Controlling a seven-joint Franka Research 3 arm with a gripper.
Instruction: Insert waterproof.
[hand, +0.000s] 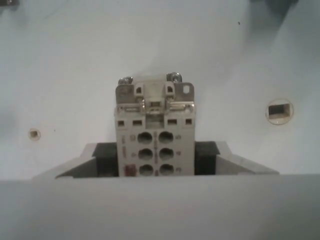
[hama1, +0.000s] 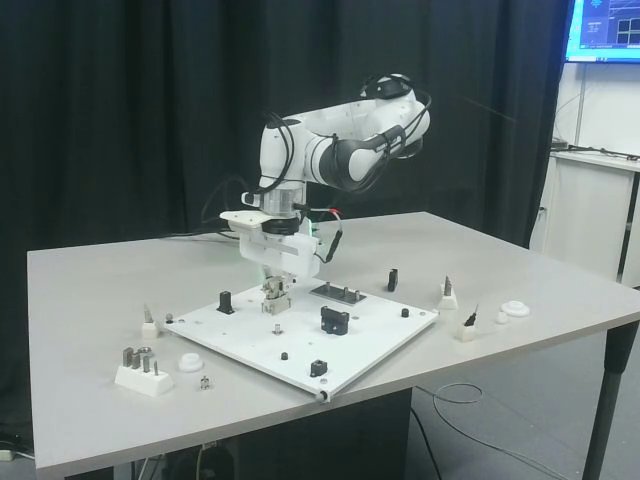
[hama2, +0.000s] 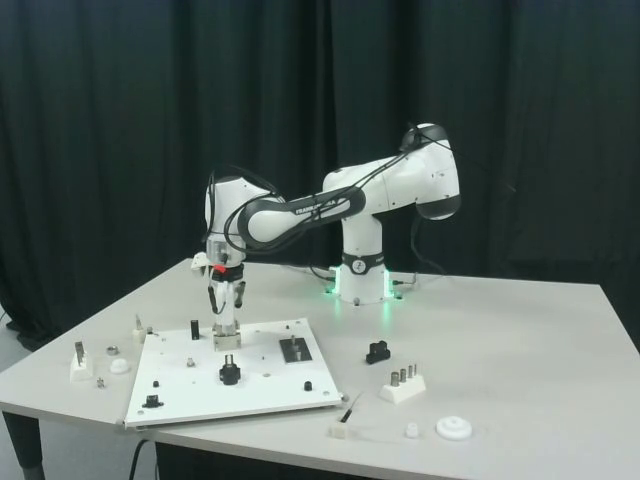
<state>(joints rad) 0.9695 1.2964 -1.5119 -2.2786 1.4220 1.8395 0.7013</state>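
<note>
On the grey table (hama1: 90, 290), going from the left of the first room view, we see a small white block with pegs (hama1: 141, 374) near the front edge and a white disc (hama1: 190, 361) just beside it. Next comes the white board (hama1: 385, 325), lying flat and carrying several small black fixtures, among them a black block (hama1: 333, 320) near its middle and a dark flat plate (hama1: 342, 294) behind that.

Over the left part of the board our white arm (hama1: 340, 150) bends down, and the gripper (hama1: 276, 290) points straight at the board. It is pinching the waterproof connector (hand: 155, 132), a pale block with six round holes in two columns and a metal clip on its end. In the wrist view the connector sits between the two black fingers (hand: 205, 158), which press on its sides. Its lower end is at or very near the board's surface; we cannot tell whether it touches.

Further right, a black post (hama1: 393, 279) stands on the table beyond the board, and near the right edge lie two small white stands (hama1: 447, 297) and a white ring (hama1: 514, 310).
</note>
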